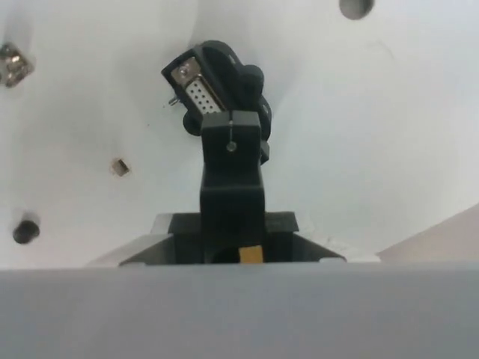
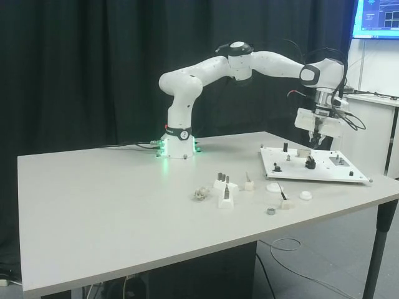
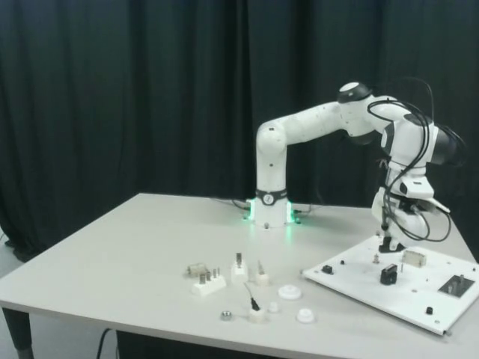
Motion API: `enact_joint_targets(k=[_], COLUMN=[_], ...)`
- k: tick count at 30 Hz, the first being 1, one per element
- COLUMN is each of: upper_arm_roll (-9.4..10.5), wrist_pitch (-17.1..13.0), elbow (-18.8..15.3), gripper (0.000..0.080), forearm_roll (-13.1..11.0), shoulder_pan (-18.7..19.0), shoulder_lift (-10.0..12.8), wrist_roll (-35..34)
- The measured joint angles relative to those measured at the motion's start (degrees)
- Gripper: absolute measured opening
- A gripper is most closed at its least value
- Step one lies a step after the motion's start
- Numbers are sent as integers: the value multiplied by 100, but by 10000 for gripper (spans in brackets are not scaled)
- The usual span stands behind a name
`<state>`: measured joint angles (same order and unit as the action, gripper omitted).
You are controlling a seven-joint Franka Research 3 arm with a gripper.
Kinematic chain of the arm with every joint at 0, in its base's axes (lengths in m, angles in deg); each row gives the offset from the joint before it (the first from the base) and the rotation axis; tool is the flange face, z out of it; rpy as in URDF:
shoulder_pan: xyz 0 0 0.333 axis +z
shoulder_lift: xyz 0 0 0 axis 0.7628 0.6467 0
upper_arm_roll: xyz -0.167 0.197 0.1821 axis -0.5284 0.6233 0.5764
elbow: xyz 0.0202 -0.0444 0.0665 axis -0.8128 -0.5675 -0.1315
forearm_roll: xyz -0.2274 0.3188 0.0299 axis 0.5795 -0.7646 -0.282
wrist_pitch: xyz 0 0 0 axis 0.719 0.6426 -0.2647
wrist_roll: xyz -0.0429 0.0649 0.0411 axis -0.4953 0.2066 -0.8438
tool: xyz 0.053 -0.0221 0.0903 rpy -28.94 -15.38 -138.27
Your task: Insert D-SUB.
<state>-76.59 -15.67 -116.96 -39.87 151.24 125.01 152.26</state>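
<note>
My claw (image 1: 232, 146) hangs clenched on nothing above the white board (image 1: 374, 134), where the one black D-SUB connector (image 1: 213, 86) sits just past my two fingertips, untouched.

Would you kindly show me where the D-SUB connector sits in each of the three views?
Wrist view: D-SUB connector, just beyond the fingertips.
First room view: black block on the white board.
Second room view: black block mid-board.
Shared landmark: the board.
</note>
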Motion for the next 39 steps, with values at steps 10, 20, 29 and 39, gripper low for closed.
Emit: enact_joint_targets(k=[10,20,29,39], upper_arm_roll=[62,164,278,407], wrist_pitch=[-46,-153,-201,-202], elbow=[7,96,248,359], gripper=[154,154,154,154], forearm_roll=[3,90,288,460], shoulder_pan=[-9,-9,-9,-7], shoulder_lift=[0,4,5,5], wrist_roll=[746,1327,1644,2214])
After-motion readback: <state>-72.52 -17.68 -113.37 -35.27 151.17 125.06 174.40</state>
